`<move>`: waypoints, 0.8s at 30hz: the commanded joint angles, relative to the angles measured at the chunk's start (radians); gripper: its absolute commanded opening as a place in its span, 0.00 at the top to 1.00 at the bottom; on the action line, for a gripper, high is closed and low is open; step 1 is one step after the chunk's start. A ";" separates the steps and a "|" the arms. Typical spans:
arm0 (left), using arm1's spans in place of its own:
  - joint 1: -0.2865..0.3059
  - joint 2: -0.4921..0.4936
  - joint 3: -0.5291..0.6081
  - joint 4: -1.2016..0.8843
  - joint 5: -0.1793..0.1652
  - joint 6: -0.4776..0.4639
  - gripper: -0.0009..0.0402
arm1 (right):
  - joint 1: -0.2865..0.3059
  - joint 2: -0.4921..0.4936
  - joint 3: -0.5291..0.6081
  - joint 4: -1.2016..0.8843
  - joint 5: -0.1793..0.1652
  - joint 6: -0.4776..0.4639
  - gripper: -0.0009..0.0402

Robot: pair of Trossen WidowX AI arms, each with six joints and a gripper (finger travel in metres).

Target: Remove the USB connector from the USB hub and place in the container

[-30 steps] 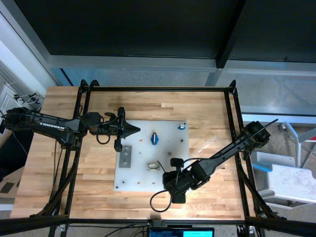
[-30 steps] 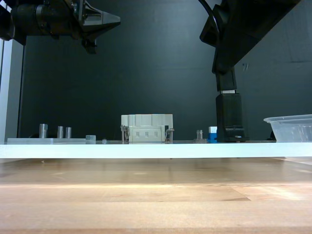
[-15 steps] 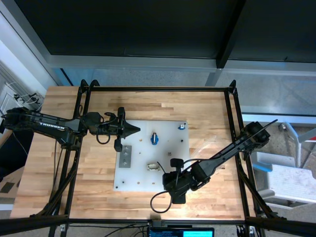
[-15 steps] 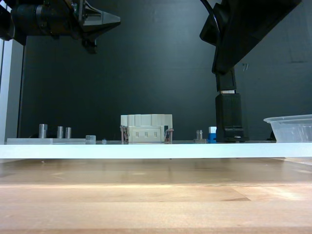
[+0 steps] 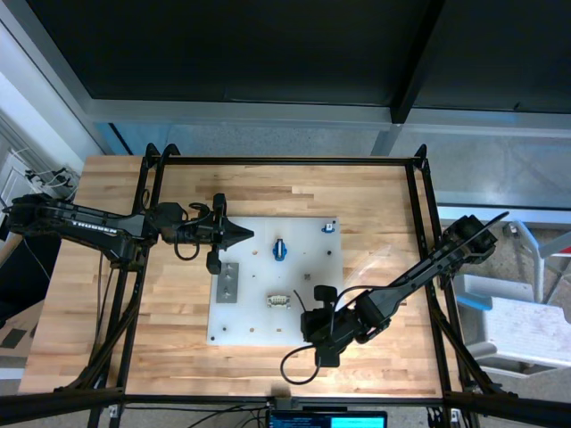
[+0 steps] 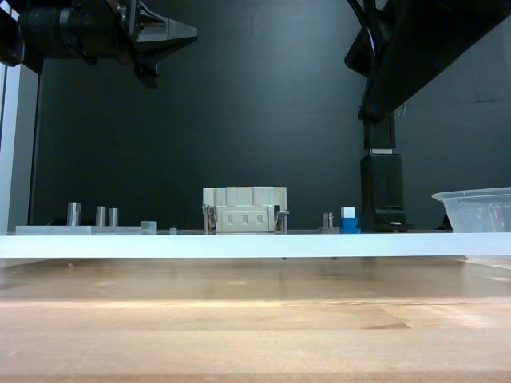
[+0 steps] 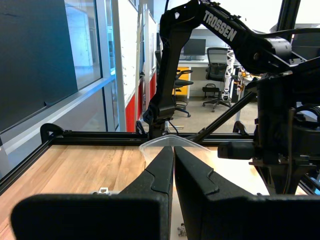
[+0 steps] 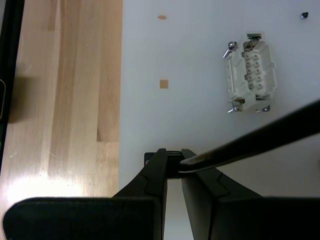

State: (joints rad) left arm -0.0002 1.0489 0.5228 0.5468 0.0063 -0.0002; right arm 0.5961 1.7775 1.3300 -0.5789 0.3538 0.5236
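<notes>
My right gripper (image 8: 174,155) points straight down at the near part of the white board (image 5: 254,316), with its tips at the board's surface. Its fingers (image 8: 161,165) are drawn close together and pinch the plug end of the USB connector (image 8: 260,132). The thin black cable runs out from between them and rises away over the board. A small black block, the USB hub (image 8: 148,159), shows just beside one finger, right at the board's edge next to the wooden worktop (image 5: 178,357). I cannot tell whether the plug sits in the hub or is clear of it, because my fingers cover that spot.

A beige multi-pin connector (image 8: 250,72) is fixed to the board a little way off, apart from my grip. In the low view a small blue piece (image 6: 348,221) stands just beside my right gripper.

The clear container (image 6: 477,209) rests on the worktop off the board's right side, apart from my right gripper.

My left gripper (image 7: 173,152) hangs high above the board's left edge, pointing level toward the right arm. Its fingers are pressed together and hold nothing.
</notes>
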 commanded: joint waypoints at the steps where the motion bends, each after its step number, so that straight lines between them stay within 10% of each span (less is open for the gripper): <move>1: 0.000 0.000 0.000 0.000 0.000 0.000 0.98 | 0.011 -0.026 -0.039 0.033 0.013 0.022 0.98; 9: 0.000 0.000 0.000 0.000 0.000 0.000 0.98 | 0.035 -0.067 -0.080 0.071 0.074 0.020 0.98; 24: 0.000 0.000 0.000 0.000 0.000 0.000 0.98 | 0.037 -0.068 -0.095 0.098 0.040 -0.013 0.98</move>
State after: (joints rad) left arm -0.0002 1.0489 0.5228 0.5468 0.0063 0.0002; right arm 0.6319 1.7081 1.2335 -0.4831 0.4004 0.5171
